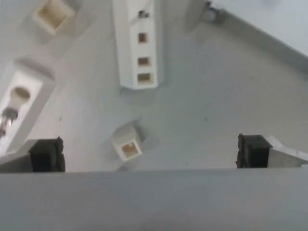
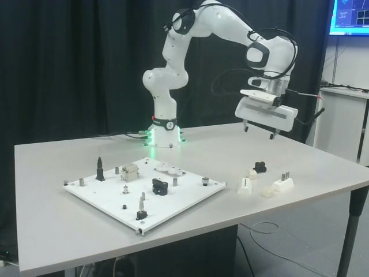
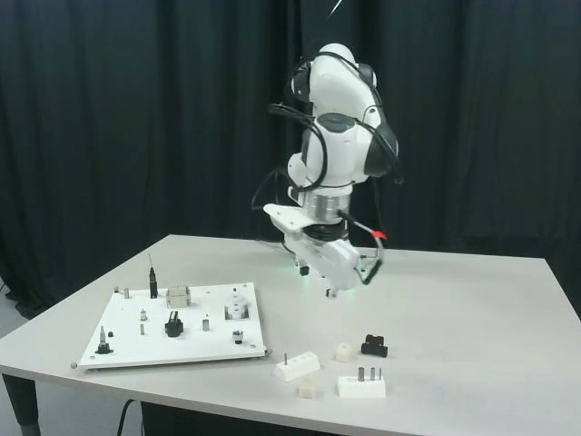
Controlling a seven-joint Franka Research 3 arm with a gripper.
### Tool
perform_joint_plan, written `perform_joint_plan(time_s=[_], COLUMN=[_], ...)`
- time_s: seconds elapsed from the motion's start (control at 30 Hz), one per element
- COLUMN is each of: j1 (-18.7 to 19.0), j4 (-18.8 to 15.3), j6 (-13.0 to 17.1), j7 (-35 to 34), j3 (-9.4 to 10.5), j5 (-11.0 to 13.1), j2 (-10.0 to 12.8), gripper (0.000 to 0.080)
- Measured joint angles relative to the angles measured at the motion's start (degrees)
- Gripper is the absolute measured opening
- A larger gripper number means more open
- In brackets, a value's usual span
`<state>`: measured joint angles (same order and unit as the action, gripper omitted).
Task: Pick D-SUB.
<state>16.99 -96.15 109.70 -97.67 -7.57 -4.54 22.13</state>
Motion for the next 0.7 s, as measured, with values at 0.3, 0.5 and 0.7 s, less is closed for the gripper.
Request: perform_joint_plan(time_s=[0.3,0.5,0.7], j1=[1.88,3.34,4.56], j4=[-0.82,-2.15,-4.31], j6=[0.5,1.59,2.82], j7=[8.57,16.47,23.02], j3=[0.47,0.56,1.04], j5=[-0.03,0.02,0.24], j2=[-0.01,-0.07,-0.55], gripper=[0.08,0.08,0.08])
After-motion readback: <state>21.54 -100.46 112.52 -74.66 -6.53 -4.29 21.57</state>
